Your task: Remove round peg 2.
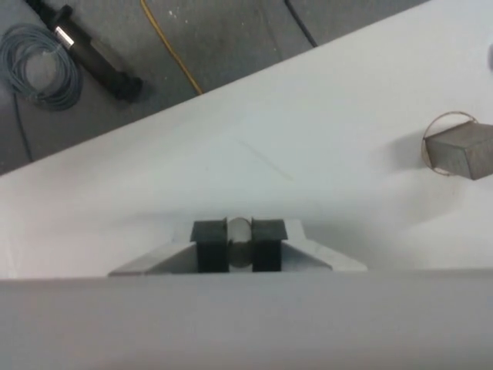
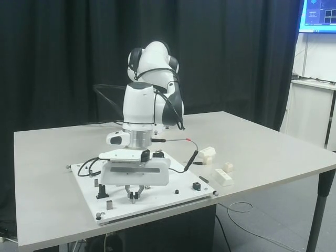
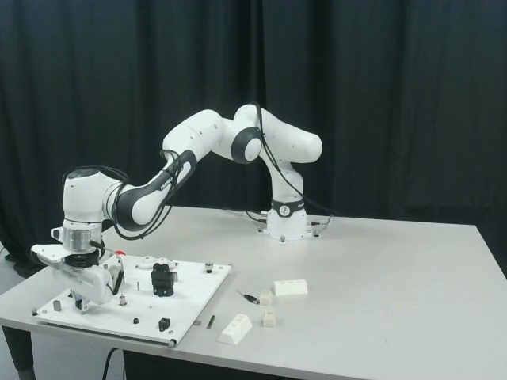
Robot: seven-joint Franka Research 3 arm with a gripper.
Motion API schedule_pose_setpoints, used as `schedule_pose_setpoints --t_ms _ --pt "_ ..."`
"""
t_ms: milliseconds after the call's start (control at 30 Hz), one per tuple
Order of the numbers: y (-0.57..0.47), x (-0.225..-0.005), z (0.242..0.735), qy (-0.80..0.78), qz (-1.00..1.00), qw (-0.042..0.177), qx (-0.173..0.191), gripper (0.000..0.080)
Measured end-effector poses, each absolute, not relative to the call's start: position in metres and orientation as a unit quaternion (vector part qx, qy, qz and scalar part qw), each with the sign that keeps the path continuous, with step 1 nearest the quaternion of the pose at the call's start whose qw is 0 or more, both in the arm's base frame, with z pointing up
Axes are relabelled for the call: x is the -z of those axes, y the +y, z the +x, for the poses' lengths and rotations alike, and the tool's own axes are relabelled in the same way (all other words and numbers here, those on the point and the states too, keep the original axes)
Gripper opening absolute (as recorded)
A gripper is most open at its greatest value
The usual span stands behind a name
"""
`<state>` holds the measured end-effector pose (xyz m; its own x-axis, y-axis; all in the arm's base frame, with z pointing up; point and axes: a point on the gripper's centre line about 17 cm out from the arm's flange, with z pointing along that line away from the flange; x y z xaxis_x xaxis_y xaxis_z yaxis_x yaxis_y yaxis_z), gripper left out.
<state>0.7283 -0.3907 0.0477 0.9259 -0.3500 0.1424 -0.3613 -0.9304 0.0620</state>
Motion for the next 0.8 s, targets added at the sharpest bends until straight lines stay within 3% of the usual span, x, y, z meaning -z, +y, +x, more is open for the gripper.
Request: schedule_pose_setpoints --t_ms 800 --pt "-0.39 -0.064 0.729 -0.183 0.981 0.039 -0.059 0.006"
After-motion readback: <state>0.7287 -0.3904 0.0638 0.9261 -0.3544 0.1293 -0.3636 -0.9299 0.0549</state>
